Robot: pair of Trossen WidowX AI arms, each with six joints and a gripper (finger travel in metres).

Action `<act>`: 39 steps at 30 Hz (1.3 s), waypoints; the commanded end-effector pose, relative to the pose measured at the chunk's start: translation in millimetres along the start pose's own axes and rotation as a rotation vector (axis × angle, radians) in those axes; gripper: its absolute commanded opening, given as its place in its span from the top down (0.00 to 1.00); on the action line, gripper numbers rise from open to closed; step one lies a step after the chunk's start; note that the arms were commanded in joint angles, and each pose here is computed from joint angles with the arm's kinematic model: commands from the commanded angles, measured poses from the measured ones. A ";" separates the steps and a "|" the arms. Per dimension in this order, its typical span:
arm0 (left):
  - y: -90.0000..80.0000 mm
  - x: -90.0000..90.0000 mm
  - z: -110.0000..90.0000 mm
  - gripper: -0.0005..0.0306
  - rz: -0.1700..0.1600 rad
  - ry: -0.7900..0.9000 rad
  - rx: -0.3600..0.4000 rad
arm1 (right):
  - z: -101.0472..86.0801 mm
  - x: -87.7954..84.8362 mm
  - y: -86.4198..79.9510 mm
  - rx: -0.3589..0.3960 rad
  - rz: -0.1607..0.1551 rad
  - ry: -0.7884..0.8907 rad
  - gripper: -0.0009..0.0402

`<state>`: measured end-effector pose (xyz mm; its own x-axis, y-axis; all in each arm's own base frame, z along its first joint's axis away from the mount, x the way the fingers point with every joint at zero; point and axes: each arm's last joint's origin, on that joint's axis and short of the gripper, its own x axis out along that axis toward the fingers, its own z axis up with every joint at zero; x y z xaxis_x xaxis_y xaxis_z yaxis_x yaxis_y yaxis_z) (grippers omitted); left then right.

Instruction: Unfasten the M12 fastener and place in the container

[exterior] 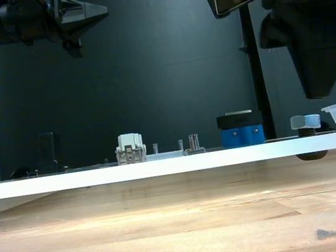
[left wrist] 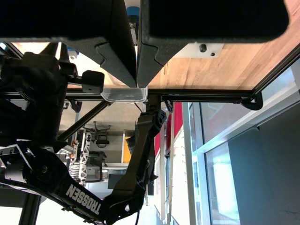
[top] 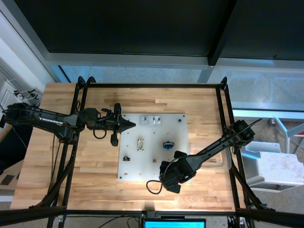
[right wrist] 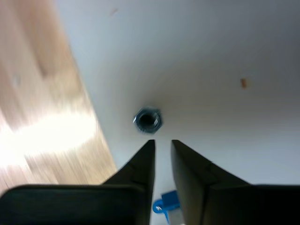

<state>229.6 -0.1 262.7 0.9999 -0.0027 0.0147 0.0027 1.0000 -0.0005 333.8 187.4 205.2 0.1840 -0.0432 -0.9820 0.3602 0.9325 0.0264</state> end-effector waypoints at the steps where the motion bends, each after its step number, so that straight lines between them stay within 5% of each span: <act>1: 0.1 0.0 -0.1 0.98 0.003 0.001 0.000 | 1.6 -0.1 0.7 0.208 0.015 -0.007 0.71; 5: 0.3 0.0 0.0 0.98 0.004 0.000 0.000 | 2.5 -0.1 1.9 0.373 0.041 0.008 0.52; 15: 0.1 0.0 0.0 0.98 0.003 0.000 0.000 | 3.2 -0.5 3.1 0.398 0.063 0.026 0.21; 39: 0.2 0.0 0.0 0.98 0.003 0.000 0.000 | 8.6 -9.2 5.3 0.409 0.060 0.025 0.21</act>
<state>229.6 0.0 262.6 0.9999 0.0004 0.0139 -0.0004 1.0000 -0.0002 341.6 189.5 217.6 0.1987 0.0232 -0.9798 0.6831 0.7136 0.1555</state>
